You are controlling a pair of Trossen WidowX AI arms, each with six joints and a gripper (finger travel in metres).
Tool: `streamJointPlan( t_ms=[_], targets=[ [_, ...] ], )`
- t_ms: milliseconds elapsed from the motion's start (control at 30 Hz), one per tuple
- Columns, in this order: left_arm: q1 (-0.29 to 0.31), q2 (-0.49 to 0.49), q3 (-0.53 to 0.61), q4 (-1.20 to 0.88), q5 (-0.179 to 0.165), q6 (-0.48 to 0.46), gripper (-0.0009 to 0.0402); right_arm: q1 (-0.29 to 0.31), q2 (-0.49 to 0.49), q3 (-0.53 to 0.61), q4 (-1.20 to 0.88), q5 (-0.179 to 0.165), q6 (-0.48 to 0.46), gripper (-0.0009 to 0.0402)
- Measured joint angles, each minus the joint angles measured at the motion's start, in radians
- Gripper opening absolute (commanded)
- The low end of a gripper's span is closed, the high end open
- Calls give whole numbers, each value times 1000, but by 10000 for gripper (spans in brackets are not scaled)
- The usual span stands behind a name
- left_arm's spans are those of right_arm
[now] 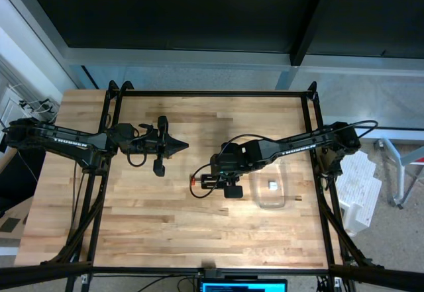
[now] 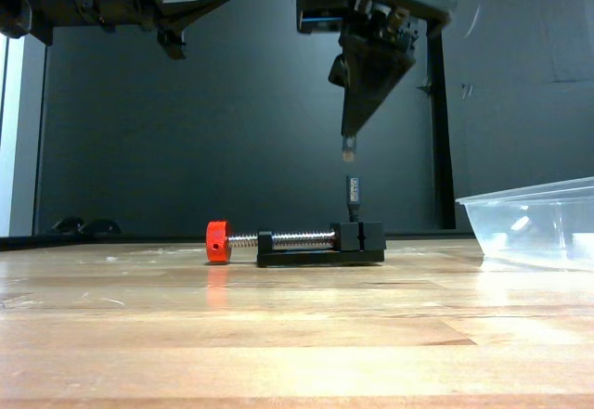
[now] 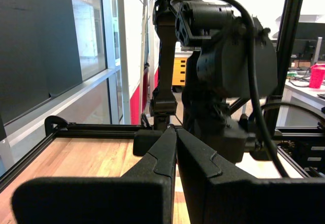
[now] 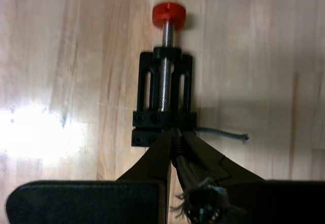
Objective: Remove the USB-C connector from taskboard and place in the container
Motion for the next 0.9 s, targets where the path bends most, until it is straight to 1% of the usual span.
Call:
streamJointPlan(
  t_ms=[133,533,700,900],
  targets=[
    [0,0,0,-4,0,0,0,0,-17,1,0,0,0,0],
    [0,0,0,-5,0,0,0,6,-26,0,-13,-2,3,0],
    [0,0,0,-4,0,0,0,19,-67,-18,-54,-2,21,0],
    [0,0,0,-4,0,0,0,43,-153,-93,-59,-3,63,0]
  ],
)
